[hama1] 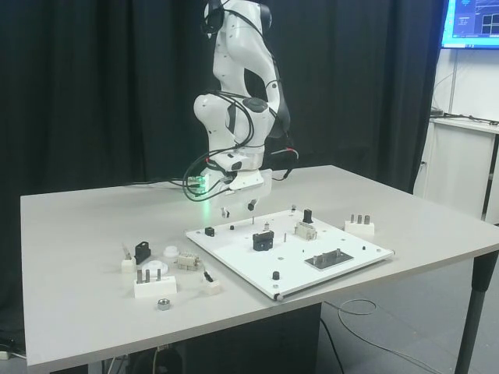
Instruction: Pick round peg 2.
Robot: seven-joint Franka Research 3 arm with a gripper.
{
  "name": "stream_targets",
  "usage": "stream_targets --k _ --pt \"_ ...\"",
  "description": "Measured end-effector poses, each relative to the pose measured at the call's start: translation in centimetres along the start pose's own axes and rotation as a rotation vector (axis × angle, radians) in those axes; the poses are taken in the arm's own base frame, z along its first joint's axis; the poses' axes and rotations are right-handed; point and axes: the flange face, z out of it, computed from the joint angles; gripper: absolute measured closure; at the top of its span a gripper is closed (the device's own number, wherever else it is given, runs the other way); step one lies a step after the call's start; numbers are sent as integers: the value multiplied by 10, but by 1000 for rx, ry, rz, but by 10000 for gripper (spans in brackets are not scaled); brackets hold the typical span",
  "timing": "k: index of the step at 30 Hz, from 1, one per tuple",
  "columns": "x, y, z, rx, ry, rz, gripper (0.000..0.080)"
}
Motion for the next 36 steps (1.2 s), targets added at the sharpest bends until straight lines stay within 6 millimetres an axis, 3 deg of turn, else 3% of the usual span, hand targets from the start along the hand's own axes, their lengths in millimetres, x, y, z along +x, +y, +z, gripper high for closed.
stream_targets --k 36 --pt "9 -6 -28 48 74 -6 3"
